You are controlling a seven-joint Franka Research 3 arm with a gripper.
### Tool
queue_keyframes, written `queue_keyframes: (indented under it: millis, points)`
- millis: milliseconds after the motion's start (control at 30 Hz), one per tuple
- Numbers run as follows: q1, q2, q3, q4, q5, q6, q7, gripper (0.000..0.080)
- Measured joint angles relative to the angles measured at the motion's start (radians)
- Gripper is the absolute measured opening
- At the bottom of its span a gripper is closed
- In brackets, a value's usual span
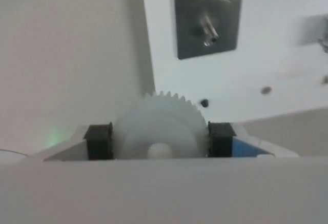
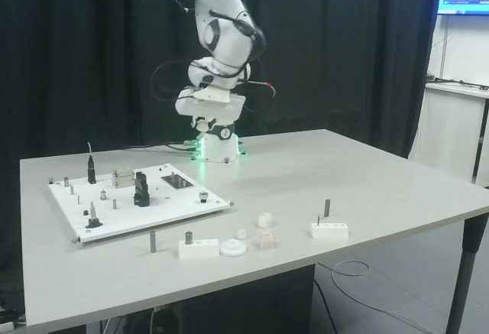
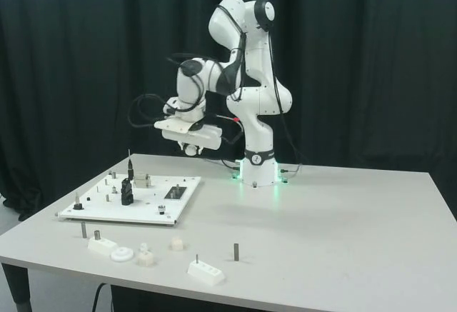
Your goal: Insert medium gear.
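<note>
White gear: a toothed medium gear (image 1: 161, 126) is seen in the wrist view, gripped between the two black fingertips (image 1: 98, 141); its teeth stand clear above them and its round hub faces the camera.
Tool: the tool (image 1: 160, 142) is closed on the gear, one pad pressed against each side of the rim; it is held well above the worktop, apart from everything on it.
Arm: the white arm (image 3: 243, 76) is bent over, with the wrist carried out over the far edge of the board in both room views.
Board: a white assembly board (image 2: 164, 192) lies flat on the grey worktop (image 2: 344, 173), at about 9 o'clock from the robot base in the first room view; small pegs and black fixtures are carried on it.
Plate: a grey metal plate (image 1: 207, 16) with a short shiny peg (image 1: 207, 32) is set into the board and is seen beyond the gear in the wrist view.
Loose parts: a white block (image 2: 198, 248), a flat white gear (image 2: 233, 248) touching it, two small white pieces (image 2: 265, 219) and another white block (image 2: 329, 230) are laid near the front edge of the worktop, well apart from the tool.
Upright pins: one grey pin (image 2: 327, 208) stands just behind the right-hand block, another (image 2: 153, 240) at 9 o'clock from the left-hand block.
</note>
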Motion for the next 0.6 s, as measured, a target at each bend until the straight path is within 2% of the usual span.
queue_keyframes:
  millis: [133,300,600]
  points:
    - [0.0,-0.018,0.063,0.001,-0.021,-0.031,0.062,0.0396]
    - [0.0,-0.04,0.124,0.005,-0.04,-0.053,0.109,0.0396]
    - [0.0,-0.089,0.2,0.017,-0.064,-0.083,0.154,0.0396]
